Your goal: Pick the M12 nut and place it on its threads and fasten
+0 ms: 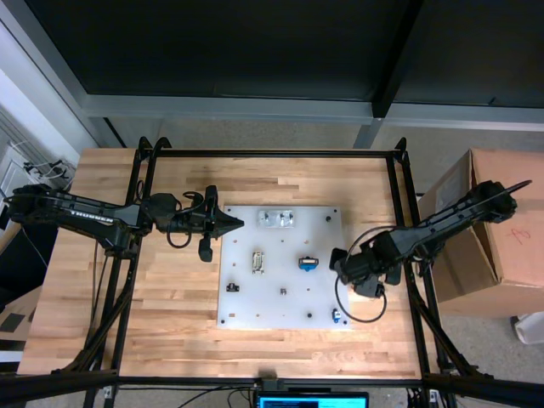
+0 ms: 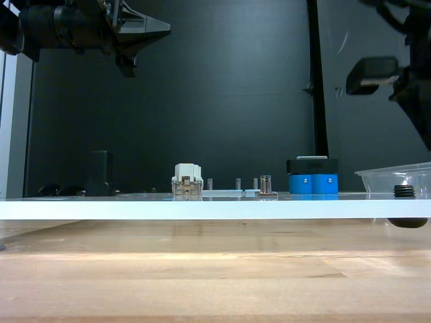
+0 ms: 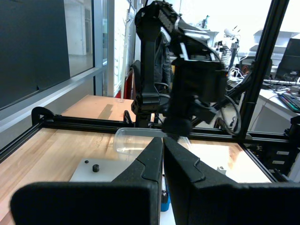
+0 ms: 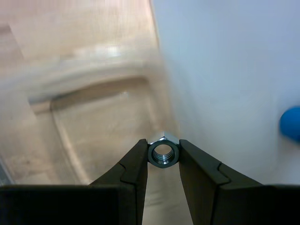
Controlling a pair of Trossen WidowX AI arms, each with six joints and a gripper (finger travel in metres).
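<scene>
The small silver nut [image 4: 163,154] is pinched between the fingertips of my right gripper [image 4: 163,155], its threaded hole facing the camera. That gripper [image 1: 342,261] hangs in the air above the right edge of the white board [image 1: 280,302], over the clear tray [image 4: 93,117]. The black ribbed stud [image 2: 404,191] stands bare, its ribs showing, at the board's near right. My left gripper [image 1: 236,223] is shut with nothing in it, held high over the board's far left edge [image 2: 163,27].
A blue connector [image 1: 308,263] and a white connector [image 2: 187,182] sit mid-board. A silver part [image 1: 276,218] lies at the board's far edge. A cardboard box [image 1: 501,225] stands beyond the table's right side.
</scene>
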